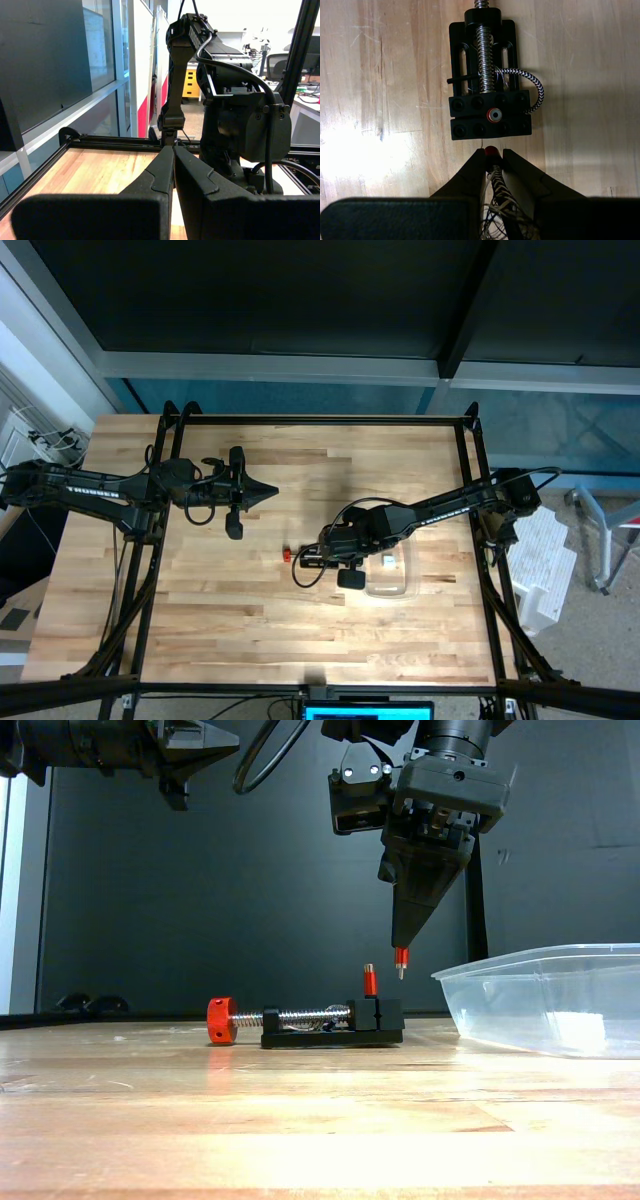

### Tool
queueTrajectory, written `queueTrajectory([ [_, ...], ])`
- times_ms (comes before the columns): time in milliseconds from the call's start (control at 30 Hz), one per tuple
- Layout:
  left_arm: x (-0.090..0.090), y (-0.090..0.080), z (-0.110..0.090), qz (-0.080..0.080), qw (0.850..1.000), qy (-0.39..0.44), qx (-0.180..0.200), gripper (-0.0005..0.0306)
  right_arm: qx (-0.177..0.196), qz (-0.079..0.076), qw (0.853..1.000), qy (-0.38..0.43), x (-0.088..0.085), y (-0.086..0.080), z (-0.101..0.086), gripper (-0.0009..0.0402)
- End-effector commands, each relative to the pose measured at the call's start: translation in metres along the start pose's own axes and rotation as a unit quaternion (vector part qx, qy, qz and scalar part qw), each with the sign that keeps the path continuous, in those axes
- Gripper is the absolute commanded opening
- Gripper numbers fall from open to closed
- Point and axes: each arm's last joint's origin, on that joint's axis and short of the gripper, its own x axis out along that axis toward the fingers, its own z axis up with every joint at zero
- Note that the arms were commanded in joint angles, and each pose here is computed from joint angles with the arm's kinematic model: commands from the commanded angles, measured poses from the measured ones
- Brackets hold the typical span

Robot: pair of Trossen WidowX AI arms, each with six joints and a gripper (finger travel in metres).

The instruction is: Pick the rca connector and install on the hub

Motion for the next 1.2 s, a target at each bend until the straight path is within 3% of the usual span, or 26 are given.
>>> queueTrajectory([
  [33,0.0,0.0,0.0,0.0,1.0,0.0,0.0,0.0001,0.0,0.0,1.0,0.0,0.0,0.0,0.0,0.0],
  [967,0.0,0.0,0.0,0.0,1.0,0.0,0.0,0.0001,-0.003,0.0,1.0,-0.001,0.0,0.0,0.0,0.0],
  [1200,0.0,0.0,0.0,0.0,1.0,0.0,0.0,0.0001,-0.017,-0.001,1.0,0.002,-0.018,-0.001,0.008,0.0],
])
